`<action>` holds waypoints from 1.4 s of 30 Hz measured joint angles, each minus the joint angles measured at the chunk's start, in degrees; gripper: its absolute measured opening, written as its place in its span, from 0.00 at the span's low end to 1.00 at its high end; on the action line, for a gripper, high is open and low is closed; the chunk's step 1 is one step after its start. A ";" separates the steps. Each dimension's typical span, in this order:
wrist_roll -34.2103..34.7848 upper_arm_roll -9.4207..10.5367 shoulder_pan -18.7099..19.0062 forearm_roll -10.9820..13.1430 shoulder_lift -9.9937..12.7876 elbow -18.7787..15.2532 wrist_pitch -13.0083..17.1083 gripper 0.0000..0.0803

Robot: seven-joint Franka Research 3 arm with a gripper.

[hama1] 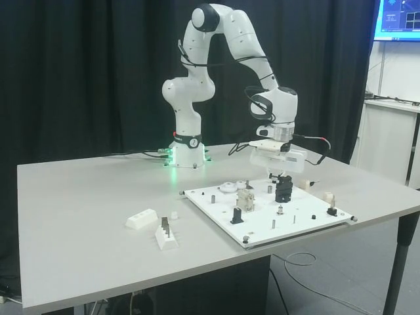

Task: Insert bolt 4.

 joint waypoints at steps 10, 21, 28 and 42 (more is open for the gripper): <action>4.19 -0.06 0.00 0.15 0.00 0.01 0.01 0.28; 4.88 -0.84 -0.05 2.37 0.04 -0.22 -0.27 0.28; 4.00 -1.09 -0.06 2.47 -0.06 -0.17 -1.12 0.87; 1.02 -0.66 0.04 2.47 -3.89 0.62 -5.08 0.99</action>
